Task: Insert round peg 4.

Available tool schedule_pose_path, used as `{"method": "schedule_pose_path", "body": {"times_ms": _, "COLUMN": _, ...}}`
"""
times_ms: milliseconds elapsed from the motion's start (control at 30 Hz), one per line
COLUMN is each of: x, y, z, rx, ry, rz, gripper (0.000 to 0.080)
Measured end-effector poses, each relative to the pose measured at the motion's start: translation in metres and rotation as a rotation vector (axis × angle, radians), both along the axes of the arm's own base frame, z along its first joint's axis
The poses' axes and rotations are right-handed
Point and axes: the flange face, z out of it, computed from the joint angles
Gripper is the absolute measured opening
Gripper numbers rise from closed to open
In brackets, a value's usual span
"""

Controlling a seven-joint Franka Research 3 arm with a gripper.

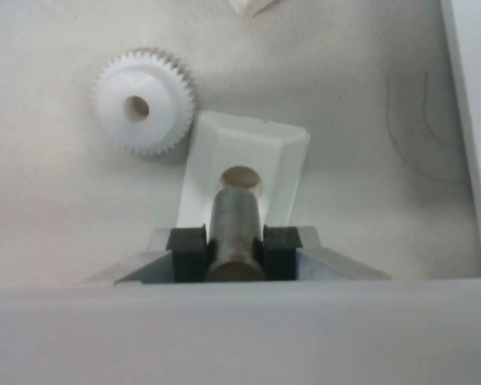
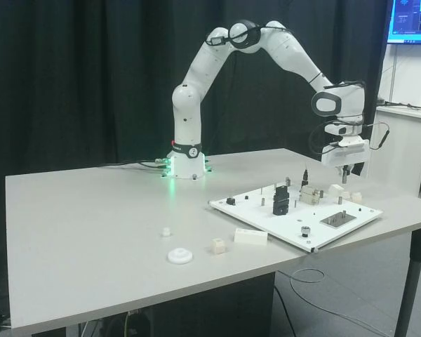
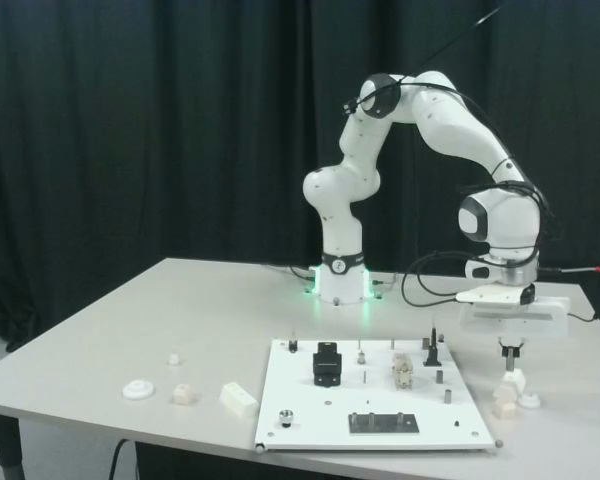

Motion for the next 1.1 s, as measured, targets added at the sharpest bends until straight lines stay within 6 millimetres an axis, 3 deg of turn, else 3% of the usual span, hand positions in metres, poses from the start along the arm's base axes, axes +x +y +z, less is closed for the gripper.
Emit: {"method": "schedule_pose_path", "body": {"times_ms": 1100, "x": -0.001, "y": 0.003, "z": 0.012, "rx": 0.004, "ry": -0.003, "rz": 0.010, "gripper": 0.0146}}
